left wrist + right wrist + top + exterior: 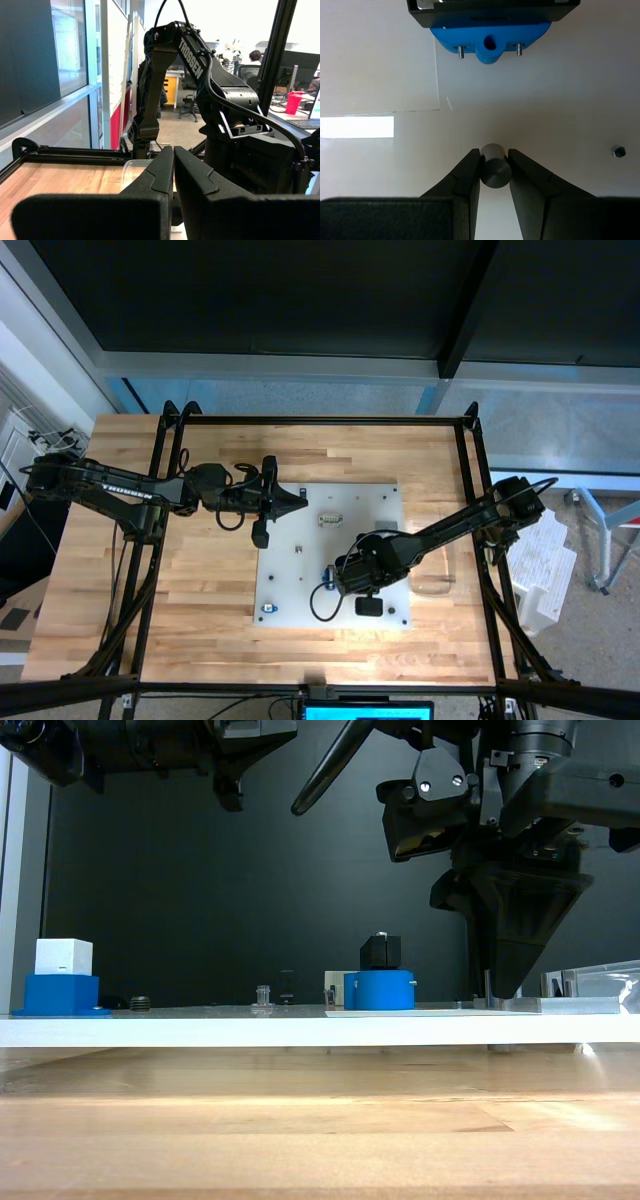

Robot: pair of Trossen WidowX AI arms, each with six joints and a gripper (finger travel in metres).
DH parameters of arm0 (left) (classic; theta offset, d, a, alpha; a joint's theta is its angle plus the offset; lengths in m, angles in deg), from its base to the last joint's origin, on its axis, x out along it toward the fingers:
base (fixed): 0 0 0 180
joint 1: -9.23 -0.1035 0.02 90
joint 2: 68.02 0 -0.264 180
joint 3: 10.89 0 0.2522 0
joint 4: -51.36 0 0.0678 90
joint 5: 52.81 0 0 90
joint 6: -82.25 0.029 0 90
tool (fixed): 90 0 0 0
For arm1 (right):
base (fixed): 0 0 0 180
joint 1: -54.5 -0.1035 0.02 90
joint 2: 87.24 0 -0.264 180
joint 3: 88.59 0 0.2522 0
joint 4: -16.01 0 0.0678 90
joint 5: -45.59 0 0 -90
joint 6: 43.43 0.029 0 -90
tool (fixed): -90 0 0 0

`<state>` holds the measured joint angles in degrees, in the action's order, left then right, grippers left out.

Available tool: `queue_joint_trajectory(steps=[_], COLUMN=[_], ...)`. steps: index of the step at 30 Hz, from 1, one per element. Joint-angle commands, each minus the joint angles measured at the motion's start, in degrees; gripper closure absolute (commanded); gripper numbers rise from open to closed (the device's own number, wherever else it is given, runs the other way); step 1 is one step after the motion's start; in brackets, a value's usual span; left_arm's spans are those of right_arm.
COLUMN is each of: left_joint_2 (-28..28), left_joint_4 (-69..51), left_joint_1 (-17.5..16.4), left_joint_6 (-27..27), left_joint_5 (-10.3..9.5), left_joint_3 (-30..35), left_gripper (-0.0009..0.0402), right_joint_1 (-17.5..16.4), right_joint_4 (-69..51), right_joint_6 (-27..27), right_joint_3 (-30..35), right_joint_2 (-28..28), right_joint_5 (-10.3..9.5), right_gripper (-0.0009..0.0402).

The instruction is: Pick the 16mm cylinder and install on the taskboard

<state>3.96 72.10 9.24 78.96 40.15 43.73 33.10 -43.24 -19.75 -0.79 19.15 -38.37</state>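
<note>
The right gripper [493, 156] was clamped on the small metal peg [496, 172], down at the white board [290, 585] just right of centre in the high view, near the blue fitting [490, 37]. Pinched only at the fingertips, the round peg could have tilted or slipped and jammed at a hole's rim. The left gripper [296, 502], closed on nothing, hung above the board's upper-left edge.

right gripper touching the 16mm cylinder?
Touching: right wrist view shows right gripper clamping the 16mm cylinder over the taskboard; left gripper hovers shut at its left edge.

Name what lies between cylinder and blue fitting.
Only bare taskboard, right wrist view. Right gripper clamps the 16mm cylinder above it; left gripper, shut, hovers at its left edge.
</note>
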Motion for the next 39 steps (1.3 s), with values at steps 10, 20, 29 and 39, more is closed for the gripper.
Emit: queue_joint_trajectory(steps=[10,20,29,39], left_joint_2=[0.0,0.0,0.0,0.0], left_joint_4=[0.0,0.0,0.0,0.0], left_joint_1=[0.0,0.0,0.0,0.0], left_joint_6=[0.0,0.0,0.0,0.0], left_joint_5=[0.0,0.0,0.0,0.0], left_joint_3=[0.0,0.0,0.0,0.0], left_gripper=[0.0393,0.0393,0.0393,0.0393], right_joint_1=[0.1,0.9,6.3,13.2], right_joint_4=[0.0,0.1,0.5,15.9], right_joint_6=[-0.2,-4.5,-13.1,-18.9], right_joint_3=[0.1,-0.4,-0.7,-8.1], right_joint_2=[-0.9,-8.5,-17.0,-28.7], right_joint_5=[0.61,2.56,2.97,2.69], right_gripper=[0.0221,0.0178,0.0218,0.0283])
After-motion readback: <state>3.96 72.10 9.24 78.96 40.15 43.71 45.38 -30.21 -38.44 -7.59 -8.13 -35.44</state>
